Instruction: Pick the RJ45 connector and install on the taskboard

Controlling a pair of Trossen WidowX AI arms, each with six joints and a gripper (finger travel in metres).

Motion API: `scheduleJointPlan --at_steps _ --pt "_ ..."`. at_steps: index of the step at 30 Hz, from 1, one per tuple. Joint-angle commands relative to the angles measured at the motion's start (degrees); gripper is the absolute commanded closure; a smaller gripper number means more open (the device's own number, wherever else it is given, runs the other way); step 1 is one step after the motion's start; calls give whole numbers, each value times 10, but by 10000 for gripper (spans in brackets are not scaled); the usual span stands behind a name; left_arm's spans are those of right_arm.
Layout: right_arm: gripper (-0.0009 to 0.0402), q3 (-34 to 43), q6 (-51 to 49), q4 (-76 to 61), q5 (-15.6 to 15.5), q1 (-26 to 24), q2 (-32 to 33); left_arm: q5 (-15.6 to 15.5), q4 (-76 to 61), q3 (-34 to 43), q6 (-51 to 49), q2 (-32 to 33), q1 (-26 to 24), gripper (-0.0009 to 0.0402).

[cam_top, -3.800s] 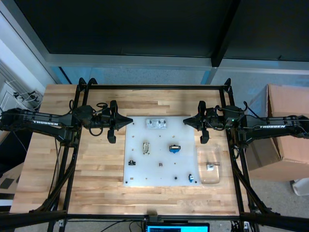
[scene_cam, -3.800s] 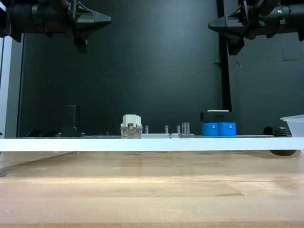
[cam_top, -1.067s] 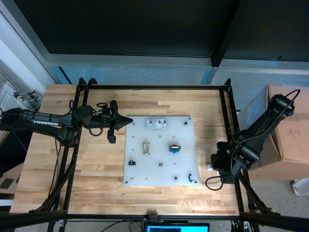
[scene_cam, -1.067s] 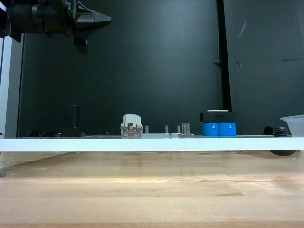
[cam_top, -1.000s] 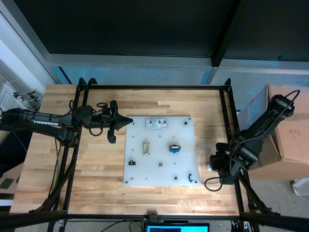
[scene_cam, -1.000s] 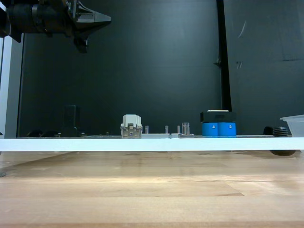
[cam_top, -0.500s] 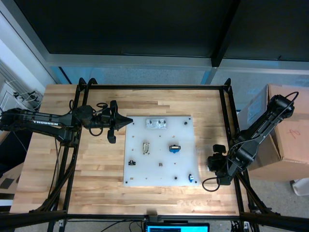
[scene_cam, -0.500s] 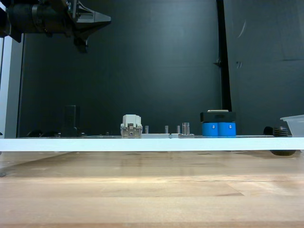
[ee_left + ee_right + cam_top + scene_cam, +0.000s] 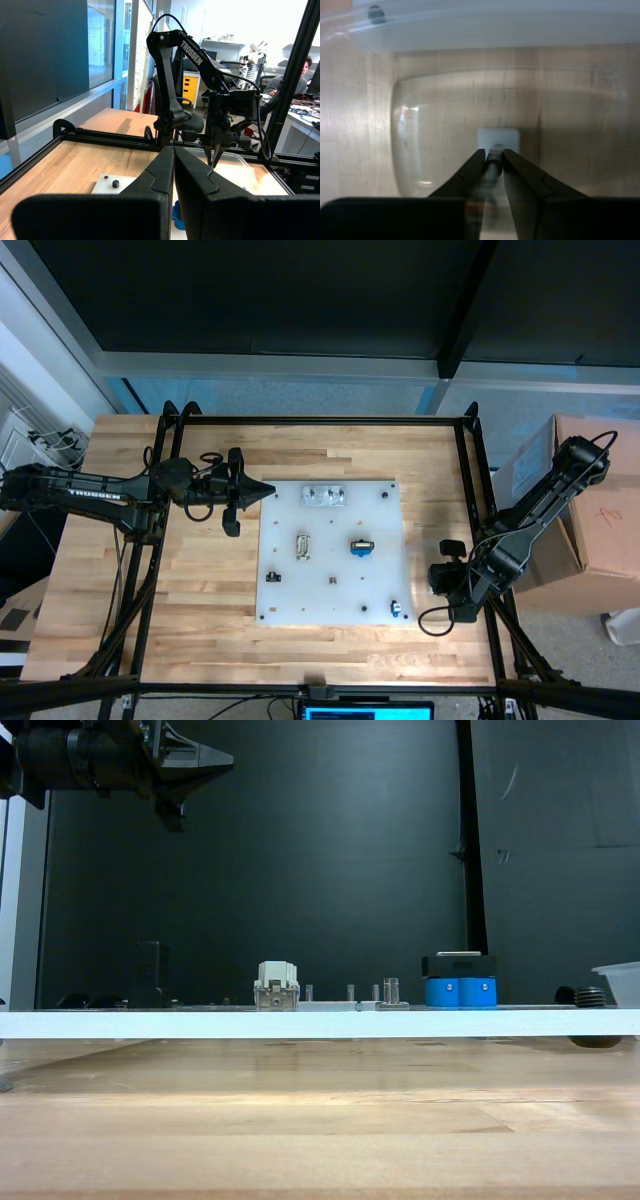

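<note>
The wooden surface (image 9: 200, 580) shows bare wood around the white task board (image 9: 330, 580), at whose far-left edge the left pincer (image 9: 262, 492) hovers, fingers together, while off its right edge the right pincer (image 9: 492, 154) clamps the RJ45 connector (image 9: 499, 137) over a clear tray (image 9: 400, 150).

A wooden counter (image 9: 200, 580) sits inside a black frame (image 9: 320, 421). A cardboard box (image 9: 610, 550) stands off its right edge, and a lit screen (image 9: 367, 711) shows at the near edge. A beige socket (image 9: 302, 547) and a blue block (image 9: 361, 547) stand near each other, with a silver fitting (image 9: 325, 497) farther back. A clear tray (image 9: 620, 980) rests at the counter's right side. Beyond is an office with a yellow cabinet (image 9: 190, 86) and a seated person (image 9: 306, 67).
</note>
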Motion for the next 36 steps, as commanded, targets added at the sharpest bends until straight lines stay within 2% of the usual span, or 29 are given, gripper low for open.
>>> scheduleJointPlan --at_steps 1,5,20,36 --pt "397 0 -2 0 -1 0 0 0 0 0 0 0 0 393" --pt "386 0 -2 -2 -2 0 -1 0 0 0 0 0 0 393" --pt "393 37 -4 -50 -2 0 -13 0 0 0 0 0 0 393" --pt "393 158 -23 -130 -1 0 -27 0 0 0 0 0 0 393"
